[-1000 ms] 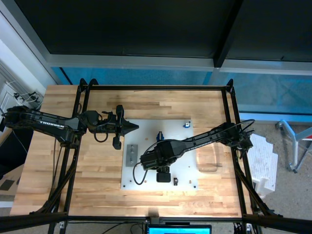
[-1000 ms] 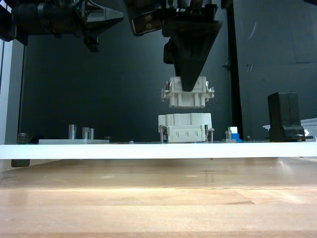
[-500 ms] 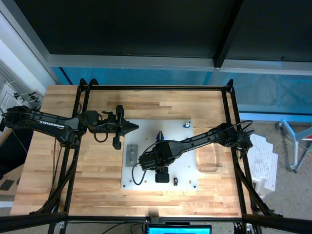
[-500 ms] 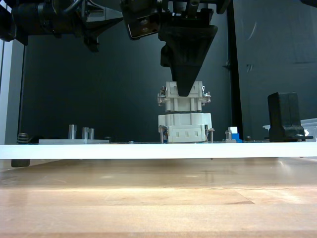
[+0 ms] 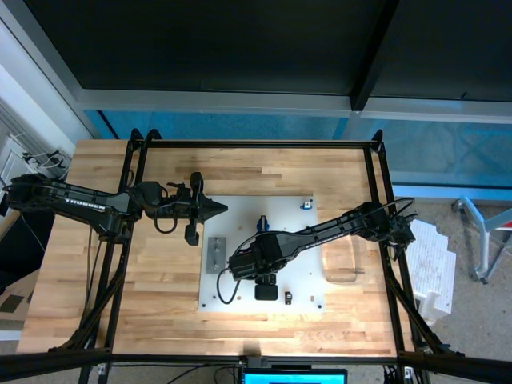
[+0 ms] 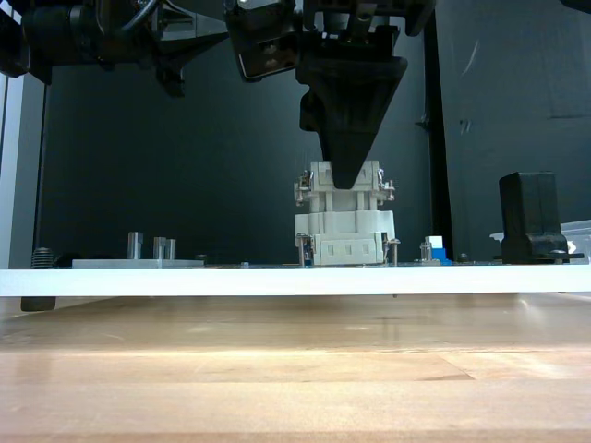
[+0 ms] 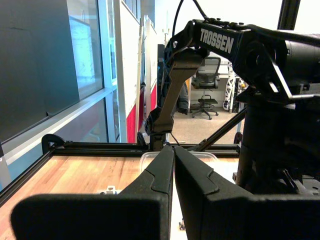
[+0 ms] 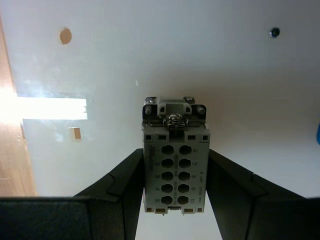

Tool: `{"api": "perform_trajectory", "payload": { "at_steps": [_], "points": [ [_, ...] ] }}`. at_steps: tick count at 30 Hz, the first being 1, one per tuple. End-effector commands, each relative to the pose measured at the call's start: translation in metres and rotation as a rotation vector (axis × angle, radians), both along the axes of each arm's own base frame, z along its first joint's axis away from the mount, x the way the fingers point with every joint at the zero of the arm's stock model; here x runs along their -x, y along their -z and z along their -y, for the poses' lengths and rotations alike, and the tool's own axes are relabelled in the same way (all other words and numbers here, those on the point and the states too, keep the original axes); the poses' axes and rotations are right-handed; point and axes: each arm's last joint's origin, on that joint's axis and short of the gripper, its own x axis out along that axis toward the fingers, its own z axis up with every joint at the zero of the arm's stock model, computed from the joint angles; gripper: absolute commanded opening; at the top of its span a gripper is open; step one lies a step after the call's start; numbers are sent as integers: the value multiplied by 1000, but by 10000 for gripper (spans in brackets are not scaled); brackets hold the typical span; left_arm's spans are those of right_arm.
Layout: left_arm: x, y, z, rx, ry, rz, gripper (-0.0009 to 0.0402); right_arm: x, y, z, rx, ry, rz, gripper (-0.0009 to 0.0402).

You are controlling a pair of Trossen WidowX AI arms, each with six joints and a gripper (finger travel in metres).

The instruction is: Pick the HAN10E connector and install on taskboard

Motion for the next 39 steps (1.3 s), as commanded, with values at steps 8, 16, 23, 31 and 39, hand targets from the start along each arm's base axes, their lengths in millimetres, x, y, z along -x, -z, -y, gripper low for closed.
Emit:
{"api": "perform_trajectory", "payload": {
  "at_steps": [8, 16, 23, 31, 39],
  "points": [
    [0, 0, 0, 0, 0, 0, 1, -1, 6, 0, -2, 1, 7, 34],
    [0, 0, 0, 0, 0, 0, 1, -1, 20, 0, -4, 1, 13, 34],
    [0, 0, 0, 0, 0, 0, 1, 1, 30, 0, 0, 0, 1, 34],
    [0, 0, 0, 0, 0, 0, 1, 1, 30, 0, 0, -1, 3, 34],
    [0, 0, 0, 0, 0, 0, 1, 2, 25, 0, -4, 2, 13, 59]
  ]
}}
